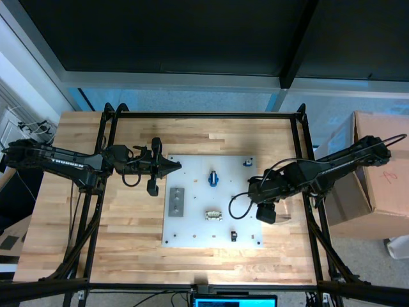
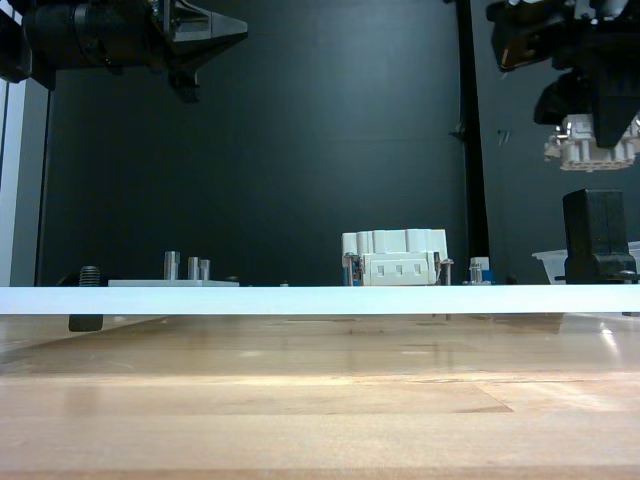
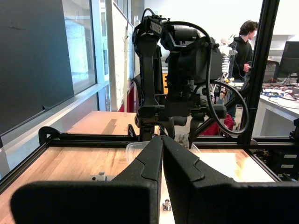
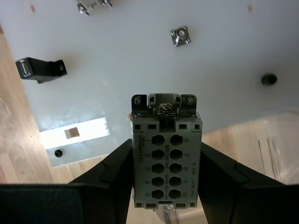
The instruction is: Remove the HAN10E connector from the taskboard and place in the container
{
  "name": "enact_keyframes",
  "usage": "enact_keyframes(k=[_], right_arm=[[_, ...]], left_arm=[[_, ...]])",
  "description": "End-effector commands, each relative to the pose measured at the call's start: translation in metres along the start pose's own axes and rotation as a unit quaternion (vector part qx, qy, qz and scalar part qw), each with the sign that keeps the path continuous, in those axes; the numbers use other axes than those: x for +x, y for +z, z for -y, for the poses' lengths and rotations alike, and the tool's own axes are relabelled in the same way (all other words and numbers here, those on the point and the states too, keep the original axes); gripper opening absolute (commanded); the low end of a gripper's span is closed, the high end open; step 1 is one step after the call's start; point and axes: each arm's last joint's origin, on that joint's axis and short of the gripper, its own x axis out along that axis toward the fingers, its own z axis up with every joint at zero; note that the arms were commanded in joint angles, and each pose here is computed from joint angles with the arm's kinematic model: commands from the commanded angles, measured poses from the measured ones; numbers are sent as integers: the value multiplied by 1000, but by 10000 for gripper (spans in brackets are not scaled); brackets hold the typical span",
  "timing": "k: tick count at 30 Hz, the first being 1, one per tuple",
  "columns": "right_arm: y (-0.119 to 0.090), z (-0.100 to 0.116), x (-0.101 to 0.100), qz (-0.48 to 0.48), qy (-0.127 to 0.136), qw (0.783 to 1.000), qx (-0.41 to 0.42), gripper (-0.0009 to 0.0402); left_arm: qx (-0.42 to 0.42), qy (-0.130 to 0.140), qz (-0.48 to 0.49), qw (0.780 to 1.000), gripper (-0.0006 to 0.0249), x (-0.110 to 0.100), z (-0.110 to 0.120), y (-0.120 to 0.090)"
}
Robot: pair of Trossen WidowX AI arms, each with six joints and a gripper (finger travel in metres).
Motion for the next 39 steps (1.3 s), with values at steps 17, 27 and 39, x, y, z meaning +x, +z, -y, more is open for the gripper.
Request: enact_keyframes(k=[17, 27, 39], right_arm=[[-40, 27, 4, -4, 0, 1000, 21, 16], [-59, 39, 15, -15, -8, 1000, 26, 16], [-78, 52, 42, -62, -47, 995, 55, 16]], left_arm=[[0, 0, 0, 1000, 0, 0, 0, 0], [0, 0, 0, 1000, 0, 0, 0, 0], [0, 0, 0, 1000, 0, 0, 0, 0]])
